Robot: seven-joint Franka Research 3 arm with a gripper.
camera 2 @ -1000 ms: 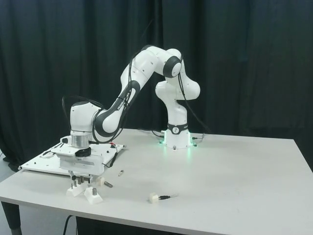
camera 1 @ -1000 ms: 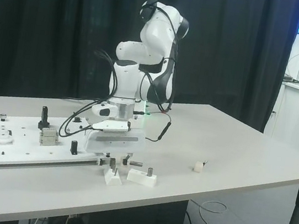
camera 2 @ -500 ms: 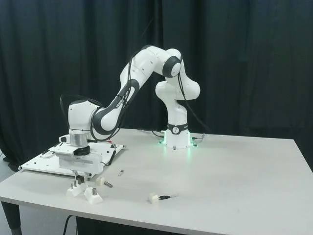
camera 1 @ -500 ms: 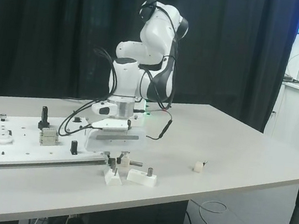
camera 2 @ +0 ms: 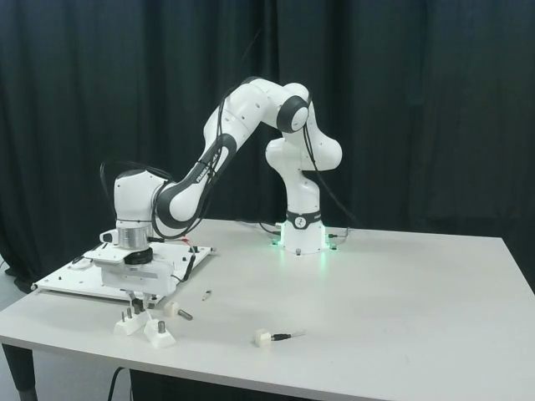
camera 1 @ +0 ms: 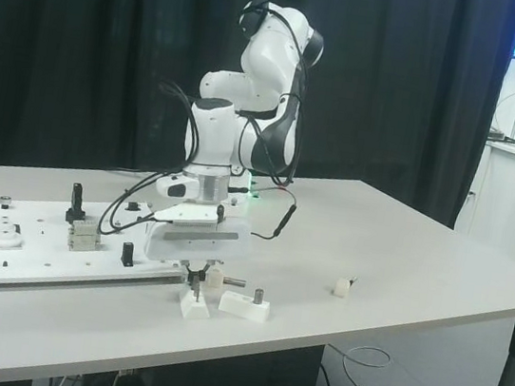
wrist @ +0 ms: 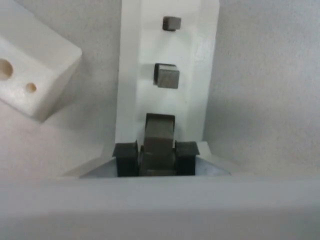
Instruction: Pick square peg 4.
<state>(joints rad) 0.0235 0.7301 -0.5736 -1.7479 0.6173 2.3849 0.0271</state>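
The wrist view shows a white holder block (wrist: 131, 75) carrying three grey square pegs in a row. The largest peg (wrist: 160, 131) stands between my black fingertips (wrist: 126, 156), which press against both its sides, so the gripper (wrist: 157, 154) is shut on it. The peg still sits in its holder. Beyond it are a mid-sized peg (wrist: 167, 76) and a small peg (wrist: 171, 23). In the room views the gripper (camera 1: 195, 278) (camera 2: 137, 302) hangs low over that holder (camera 1: 194, 306) (camera 2: 126, 326) near the table's front edge.
A second white holder (camera 1: 243, 306) (camera 2: 159, 334) with a peg lies beside the first. A white block with holes (wrist: 35, 75) lies close by. The white assembly board (camera 1: 28, 252) (camera 2: 75, 280) sits behind. A small white piece (camera 1: 344, 286) (camera 2: 262, 337) lies apart from them on the table.
The arm has shifted the gripper sideways toward the board end of the table, from between the two holders to directly over the first holder.
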